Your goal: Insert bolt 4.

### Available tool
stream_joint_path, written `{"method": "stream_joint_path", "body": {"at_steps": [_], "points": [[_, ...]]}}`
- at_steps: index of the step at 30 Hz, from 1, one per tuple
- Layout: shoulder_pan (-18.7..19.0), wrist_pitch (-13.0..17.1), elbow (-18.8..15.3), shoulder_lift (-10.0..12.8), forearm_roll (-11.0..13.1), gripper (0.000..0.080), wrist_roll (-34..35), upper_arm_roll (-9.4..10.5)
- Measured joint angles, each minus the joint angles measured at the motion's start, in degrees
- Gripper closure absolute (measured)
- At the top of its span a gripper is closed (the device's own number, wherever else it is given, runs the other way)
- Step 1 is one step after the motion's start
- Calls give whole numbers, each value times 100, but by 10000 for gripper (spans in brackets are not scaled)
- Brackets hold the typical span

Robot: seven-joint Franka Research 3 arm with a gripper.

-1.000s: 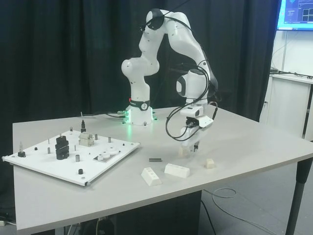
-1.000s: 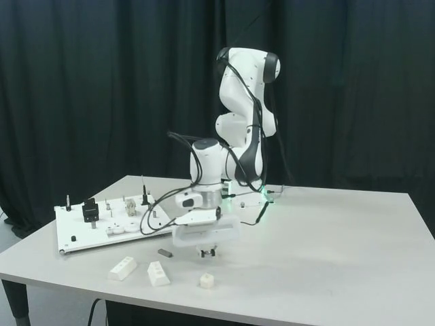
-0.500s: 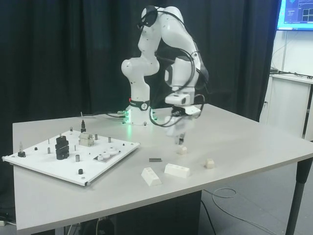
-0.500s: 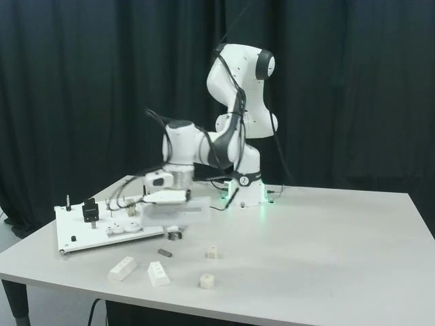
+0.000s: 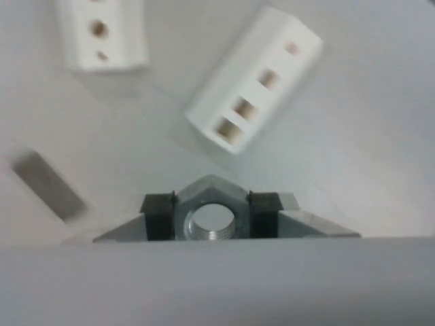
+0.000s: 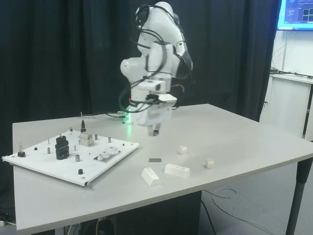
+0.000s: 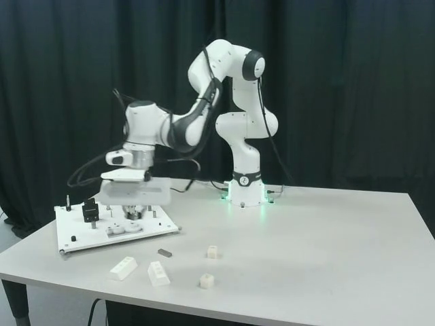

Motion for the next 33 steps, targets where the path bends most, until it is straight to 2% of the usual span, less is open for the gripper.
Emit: {"method": "stream_joint_path", "body": {"at_steps": [8, 16, 21, 33], "points": [[-548, -270, 370, 115, 0, 577, -473, 1], [-962, -407, 710, 320, 21, 577, -772, 9], [-1186, -454, 941, 503, 78, 577, -945, 15], [-1667, -623, 1606, 1135, 457, 577, -1598, 41]]}}
